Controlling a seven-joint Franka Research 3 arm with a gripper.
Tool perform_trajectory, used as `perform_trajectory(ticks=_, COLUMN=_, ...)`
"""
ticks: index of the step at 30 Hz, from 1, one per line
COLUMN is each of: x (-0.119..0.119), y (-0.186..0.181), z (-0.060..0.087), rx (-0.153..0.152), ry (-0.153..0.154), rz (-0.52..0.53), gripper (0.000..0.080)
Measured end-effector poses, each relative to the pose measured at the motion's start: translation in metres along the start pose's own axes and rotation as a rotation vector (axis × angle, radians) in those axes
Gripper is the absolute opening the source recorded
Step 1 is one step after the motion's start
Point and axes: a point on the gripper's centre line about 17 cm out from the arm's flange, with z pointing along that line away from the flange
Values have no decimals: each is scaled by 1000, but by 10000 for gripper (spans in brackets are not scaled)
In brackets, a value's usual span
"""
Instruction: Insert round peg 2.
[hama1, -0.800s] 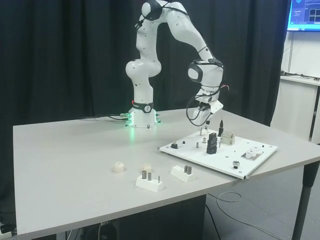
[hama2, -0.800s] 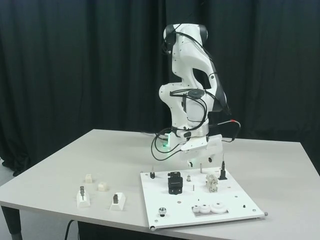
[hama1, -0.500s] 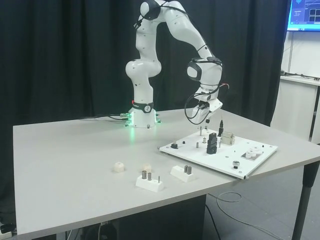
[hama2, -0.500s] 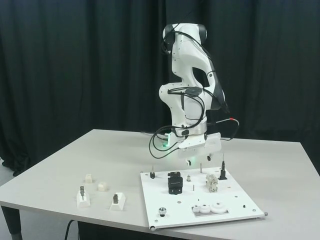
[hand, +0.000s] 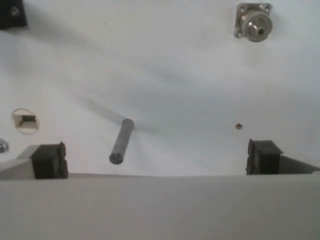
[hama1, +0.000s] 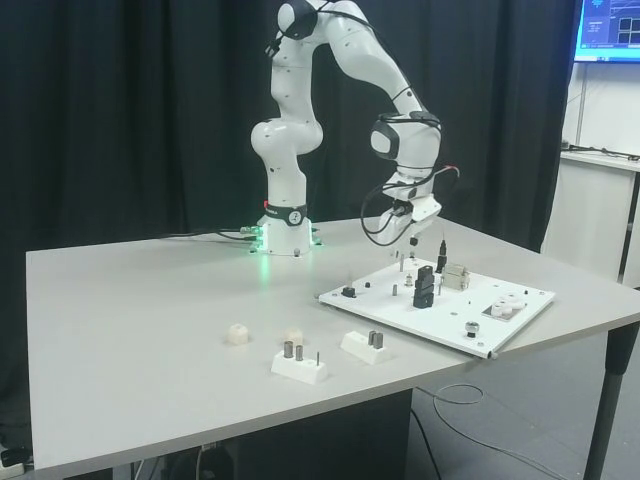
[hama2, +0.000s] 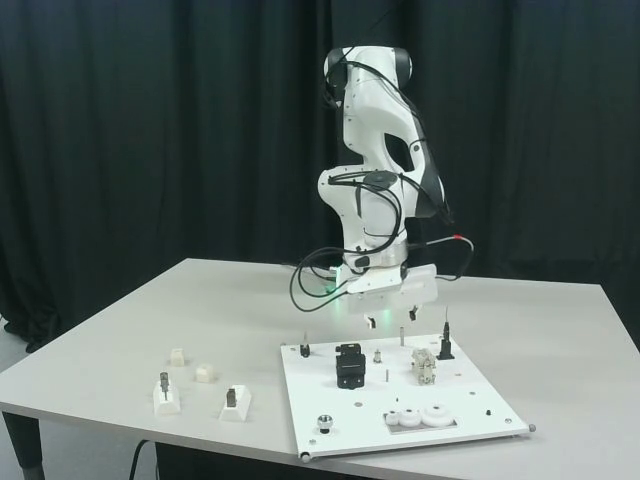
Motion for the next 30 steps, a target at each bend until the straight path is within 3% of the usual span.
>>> perform_trajectory(ticks=16, x=-10, y=12, z=4, rx=-35, ry=-26, rz=27, gripper=800)
perform_trajectory(ticks=30, x=-21, y=16, z=14, rx=-40, ry=-51, rz=29, gripper=800)
